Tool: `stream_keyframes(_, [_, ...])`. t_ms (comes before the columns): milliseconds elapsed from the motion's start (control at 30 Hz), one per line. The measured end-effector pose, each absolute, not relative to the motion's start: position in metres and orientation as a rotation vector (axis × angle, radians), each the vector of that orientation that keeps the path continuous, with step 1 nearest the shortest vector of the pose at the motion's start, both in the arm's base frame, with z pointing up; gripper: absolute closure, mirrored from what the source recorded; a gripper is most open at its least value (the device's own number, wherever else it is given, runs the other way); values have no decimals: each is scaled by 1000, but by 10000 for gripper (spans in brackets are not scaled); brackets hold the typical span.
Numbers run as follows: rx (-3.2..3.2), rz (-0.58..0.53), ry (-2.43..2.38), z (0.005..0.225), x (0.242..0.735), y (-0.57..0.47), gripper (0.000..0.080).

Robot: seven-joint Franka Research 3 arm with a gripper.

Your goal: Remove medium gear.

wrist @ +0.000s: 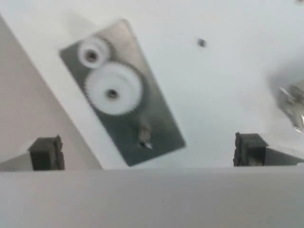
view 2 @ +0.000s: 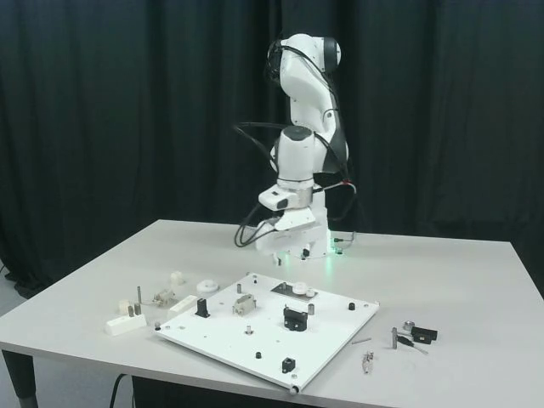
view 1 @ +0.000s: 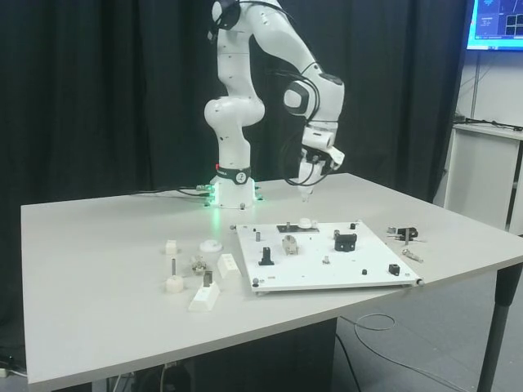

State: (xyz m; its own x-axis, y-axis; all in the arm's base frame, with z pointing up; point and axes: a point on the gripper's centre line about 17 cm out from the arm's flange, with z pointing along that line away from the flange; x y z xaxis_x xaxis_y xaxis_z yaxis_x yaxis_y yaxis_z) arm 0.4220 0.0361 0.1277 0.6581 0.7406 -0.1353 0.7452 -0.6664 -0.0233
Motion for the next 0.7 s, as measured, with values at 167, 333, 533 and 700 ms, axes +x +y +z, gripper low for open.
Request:
stream_keyframes(167, [2807, -240, 1285, 118, 413, 47, 3])
stream_keyframes(333, [2791, -284, 1276, 103, 404, 48, 3])
stream_keyframes(533, [2786, -332, 1257, 83, 398, 46, 3])
stream_keyframes(700, [2795, -346, 1213, 68, 397, 45, 3])
